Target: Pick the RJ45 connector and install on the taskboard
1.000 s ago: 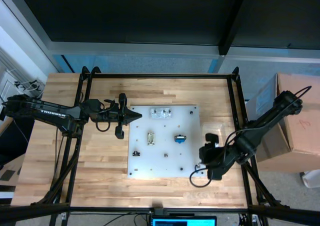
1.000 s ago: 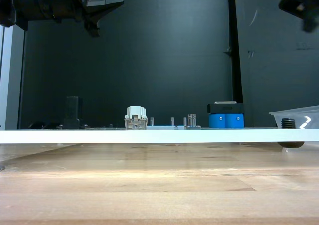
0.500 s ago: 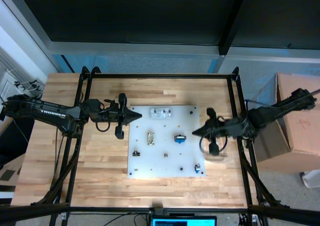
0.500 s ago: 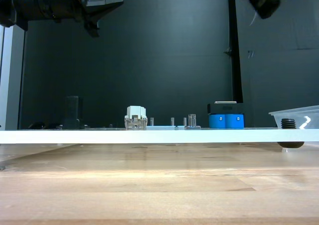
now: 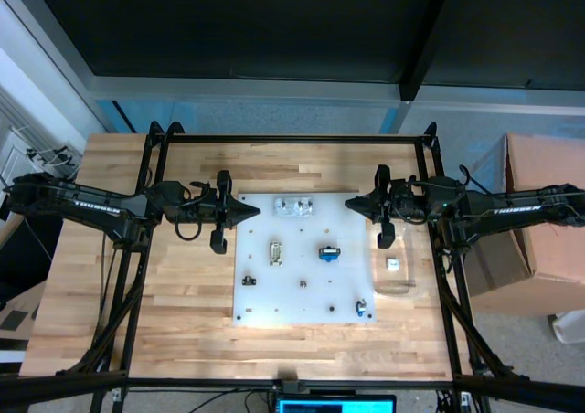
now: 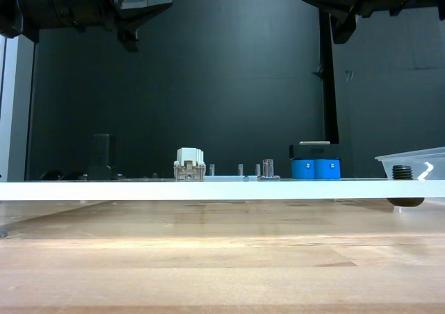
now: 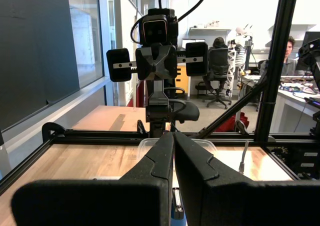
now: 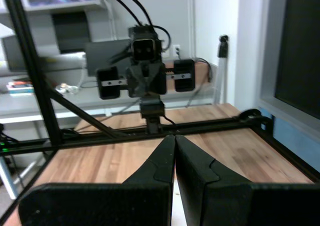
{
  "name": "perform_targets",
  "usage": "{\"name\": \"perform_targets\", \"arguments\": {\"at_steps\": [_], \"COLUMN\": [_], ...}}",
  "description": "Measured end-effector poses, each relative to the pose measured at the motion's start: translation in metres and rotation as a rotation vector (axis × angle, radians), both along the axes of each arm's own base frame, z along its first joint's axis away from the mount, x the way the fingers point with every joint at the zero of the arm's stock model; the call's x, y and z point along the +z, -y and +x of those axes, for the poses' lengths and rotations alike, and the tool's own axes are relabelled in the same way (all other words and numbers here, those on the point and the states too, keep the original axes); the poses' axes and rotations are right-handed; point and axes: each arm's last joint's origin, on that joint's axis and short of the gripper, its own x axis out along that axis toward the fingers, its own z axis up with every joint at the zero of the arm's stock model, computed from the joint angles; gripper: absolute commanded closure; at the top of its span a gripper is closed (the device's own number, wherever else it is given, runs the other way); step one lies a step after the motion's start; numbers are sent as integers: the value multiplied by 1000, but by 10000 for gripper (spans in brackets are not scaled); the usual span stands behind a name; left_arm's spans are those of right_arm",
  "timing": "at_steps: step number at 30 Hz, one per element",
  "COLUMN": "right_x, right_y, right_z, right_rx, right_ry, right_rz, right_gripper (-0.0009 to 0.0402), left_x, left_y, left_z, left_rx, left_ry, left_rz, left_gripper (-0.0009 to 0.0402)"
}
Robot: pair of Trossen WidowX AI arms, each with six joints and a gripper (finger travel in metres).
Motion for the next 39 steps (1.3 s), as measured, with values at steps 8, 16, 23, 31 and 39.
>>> {"name": "perform_targets", "arguments": {"at_steps": [8,16,23,31,39], "right_x": [-9,-12,-10,-11,-11], "right_y": [2,4,5,5,5], "right_z": [0,0,0,0,0], "right_rx": [-5,3,-31,-32,-32], "right_ry": [-15,-10,8,4,2], "right_rz": [7,23,23,23,23], "right_gripper": [394,393,393,393,393], "left_x": [0,0,0,0,0], "left_y": [0,0,0,0,0], "left_z": [0,0,0,0,0], "left_rx": [0,0,0,0,0], "left_ry": [0,-1,-1,0,0], "left_rz": [0,0,0,0,0], "left_gripper": [393,393,393,393,392]}}
